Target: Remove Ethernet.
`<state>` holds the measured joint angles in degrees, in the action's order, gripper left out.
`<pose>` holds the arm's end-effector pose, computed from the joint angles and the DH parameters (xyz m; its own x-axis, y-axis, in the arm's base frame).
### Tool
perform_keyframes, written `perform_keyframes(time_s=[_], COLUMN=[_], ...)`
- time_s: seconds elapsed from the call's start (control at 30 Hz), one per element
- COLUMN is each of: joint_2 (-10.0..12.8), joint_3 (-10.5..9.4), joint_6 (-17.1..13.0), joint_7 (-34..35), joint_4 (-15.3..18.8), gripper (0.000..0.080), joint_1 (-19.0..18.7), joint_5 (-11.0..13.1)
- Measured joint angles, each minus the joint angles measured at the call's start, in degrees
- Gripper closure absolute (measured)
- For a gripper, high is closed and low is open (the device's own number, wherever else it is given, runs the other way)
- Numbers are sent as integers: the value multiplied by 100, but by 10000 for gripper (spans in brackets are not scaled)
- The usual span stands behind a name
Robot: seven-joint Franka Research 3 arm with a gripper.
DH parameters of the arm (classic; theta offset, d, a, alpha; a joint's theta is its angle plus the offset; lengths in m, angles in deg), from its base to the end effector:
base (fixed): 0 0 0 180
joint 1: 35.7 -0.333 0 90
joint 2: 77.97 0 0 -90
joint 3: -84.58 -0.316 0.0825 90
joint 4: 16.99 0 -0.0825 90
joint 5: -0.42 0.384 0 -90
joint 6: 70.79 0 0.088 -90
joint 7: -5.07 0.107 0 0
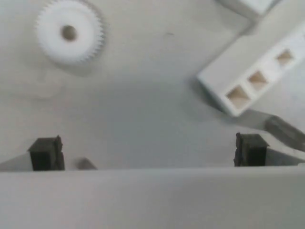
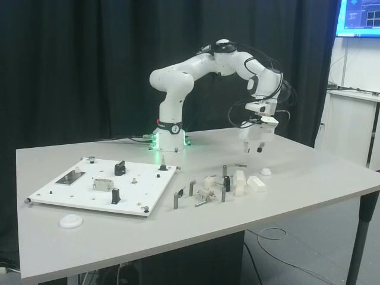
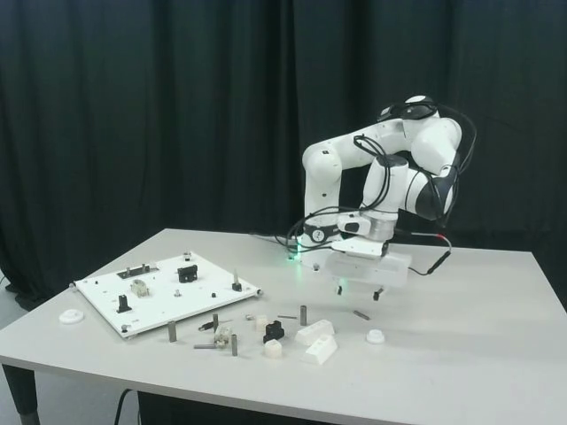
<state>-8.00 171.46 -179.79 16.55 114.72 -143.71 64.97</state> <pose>0.4476 0.1988 0.2534 0.8733 -0.4779 0.0945 -0.4871 -0.8529 0.1879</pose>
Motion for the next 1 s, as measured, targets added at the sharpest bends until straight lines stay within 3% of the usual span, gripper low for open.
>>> perform_keyframes(time_s=[0.37,1.0], joint_2=[-1,0], joint_3=[139,267], joint_6=[30,-43], joint_7=[-661,-2392], joint_4=[287,1118], gripper=[3,3], joint_1=[134,544], joint_5=[-446,-680])
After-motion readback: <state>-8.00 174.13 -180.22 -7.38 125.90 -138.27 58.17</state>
